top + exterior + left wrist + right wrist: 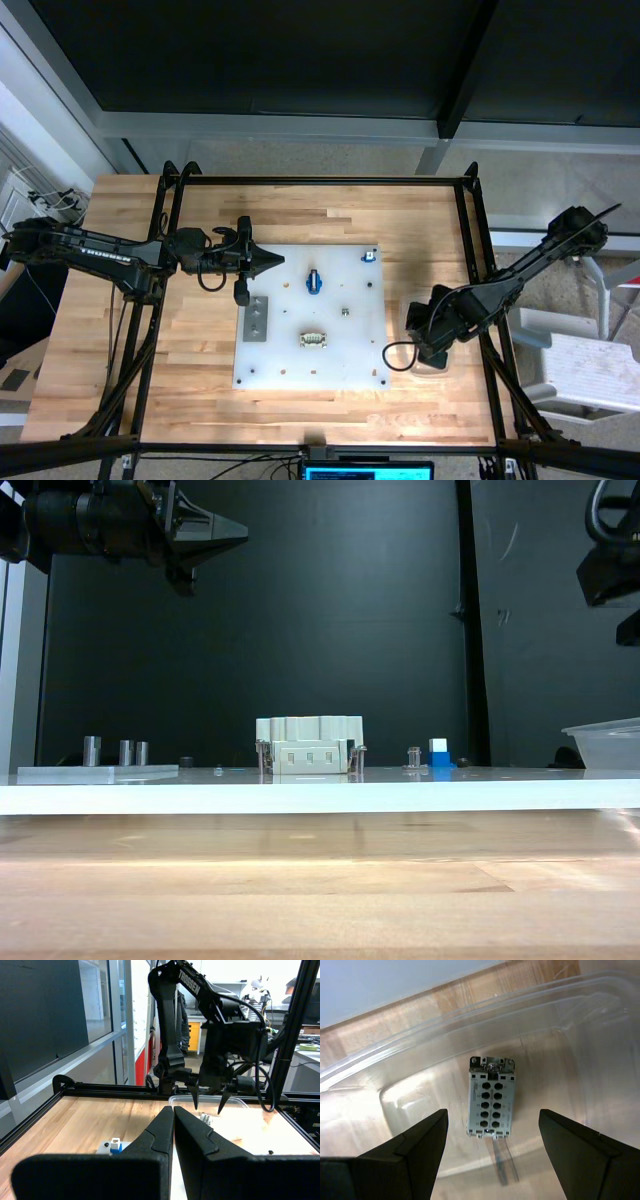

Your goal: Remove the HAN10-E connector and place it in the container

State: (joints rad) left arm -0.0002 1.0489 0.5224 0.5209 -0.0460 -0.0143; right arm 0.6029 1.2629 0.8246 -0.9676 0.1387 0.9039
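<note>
Jaws on the right gripper [492, 1114]: spread wide, holding nothing. It hangs over the container [560, 1075], which sits on the tabletop [150, 380] just off the right edge of the white board [300, 372]. The HAN10-E connector [490, 1097] lies flat on the container floor between the two jaws and clear of both, its ten-hole face up in two rows of five.

Jaws on the left gripper [270, 262]: pressed together, empty. It is held high above the board's far-left corner, pointing toward the right arm.

On the board: a pale grey housing [314, 341] stands upright near the near edge, a grey plate [258, 320] with pegs lies at the left edge, and a small blue part [314, 282] sits toward the far side.
</note>
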